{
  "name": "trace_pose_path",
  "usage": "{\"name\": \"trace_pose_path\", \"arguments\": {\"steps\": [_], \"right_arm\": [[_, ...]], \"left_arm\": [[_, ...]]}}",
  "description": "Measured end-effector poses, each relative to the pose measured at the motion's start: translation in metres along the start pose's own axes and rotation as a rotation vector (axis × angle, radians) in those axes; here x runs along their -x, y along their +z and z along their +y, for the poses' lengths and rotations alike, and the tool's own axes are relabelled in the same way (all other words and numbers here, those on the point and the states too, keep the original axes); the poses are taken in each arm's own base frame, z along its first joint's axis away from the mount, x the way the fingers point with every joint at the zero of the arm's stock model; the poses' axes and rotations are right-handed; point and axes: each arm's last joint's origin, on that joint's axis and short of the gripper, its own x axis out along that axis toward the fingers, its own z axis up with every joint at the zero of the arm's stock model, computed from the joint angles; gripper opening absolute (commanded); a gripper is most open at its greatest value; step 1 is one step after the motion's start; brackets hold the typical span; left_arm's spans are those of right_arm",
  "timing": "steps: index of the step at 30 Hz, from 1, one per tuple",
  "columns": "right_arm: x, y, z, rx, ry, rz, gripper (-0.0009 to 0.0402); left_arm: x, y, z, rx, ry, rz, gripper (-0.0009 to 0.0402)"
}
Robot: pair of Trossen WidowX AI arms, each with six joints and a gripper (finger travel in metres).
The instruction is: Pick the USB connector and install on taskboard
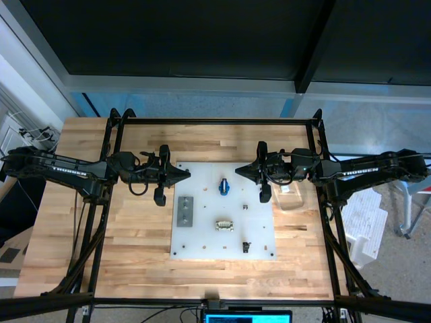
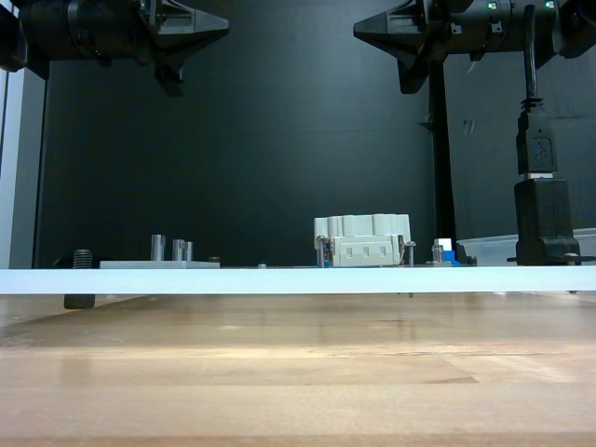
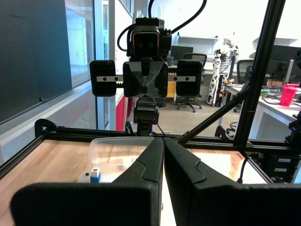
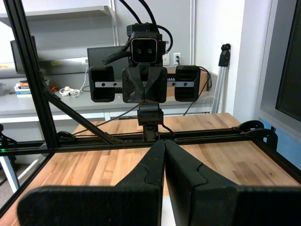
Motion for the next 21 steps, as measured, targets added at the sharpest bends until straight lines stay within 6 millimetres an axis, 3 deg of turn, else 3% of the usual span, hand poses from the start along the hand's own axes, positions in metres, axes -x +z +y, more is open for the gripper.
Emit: {"name": "trace_pose_path", "arguments": {"steps": [21], "right_arm": [[0.0, -0.0048, -0.0004, 0.0, -0.004, 0.049, 0.0]], "left_arm": [[0.0, 0.0, 0.0, 0.0, 0.0, 0.0, 0.0]]}}
